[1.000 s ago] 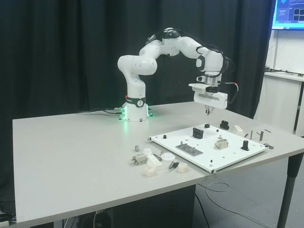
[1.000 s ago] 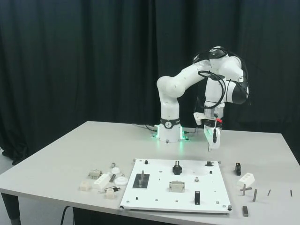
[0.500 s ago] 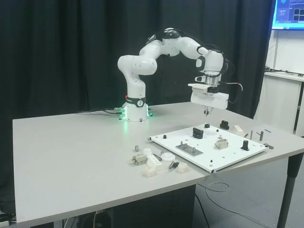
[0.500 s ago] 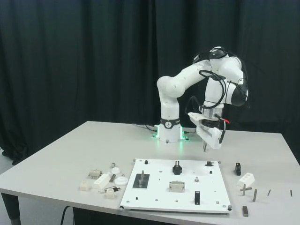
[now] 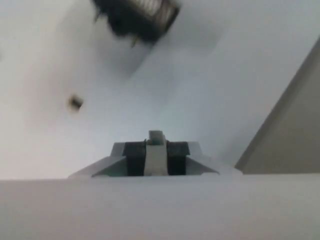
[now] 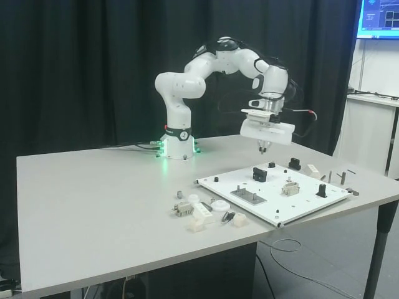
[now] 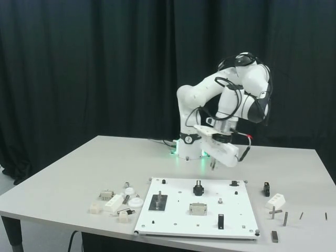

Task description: Place Ethernet.

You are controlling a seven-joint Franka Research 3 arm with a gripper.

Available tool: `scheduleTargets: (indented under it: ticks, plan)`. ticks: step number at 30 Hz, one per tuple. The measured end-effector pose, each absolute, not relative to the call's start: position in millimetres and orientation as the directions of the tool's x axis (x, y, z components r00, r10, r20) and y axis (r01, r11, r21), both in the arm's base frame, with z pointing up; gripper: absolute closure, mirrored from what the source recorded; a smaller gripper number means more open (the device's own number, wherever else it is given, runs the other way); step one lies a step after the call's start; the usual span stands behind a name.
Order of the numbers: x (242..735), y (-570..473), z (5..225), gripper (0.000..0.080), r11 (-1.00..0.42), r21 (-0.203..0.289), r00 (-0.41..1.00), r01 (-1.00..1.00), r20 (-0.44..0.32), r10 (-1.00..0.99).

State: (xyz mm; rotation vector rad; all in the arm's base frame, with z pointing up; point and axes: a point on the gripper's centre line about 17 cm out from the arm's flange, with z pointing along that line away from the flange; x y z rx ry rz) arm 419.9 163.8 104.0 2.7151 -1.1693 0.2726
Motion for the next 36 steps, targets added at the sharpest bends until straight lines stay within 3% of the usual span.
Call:
scheduleTargets:
  ticks: [8,22,36]
  plan:
    - [432.6,109.7,105.4,0.0724,-0.722,0.129,0.727,-0.679,0.249,-0.639]
    - [446.4,14.7,105.7,0.0724,-0.803,0.204,0.827,-0.56,0.204,-0.525]
    - [464.8,-75.2,104.3,0.0724,-0.898,0.194,0.913,-0.396,0.19,-0.361]
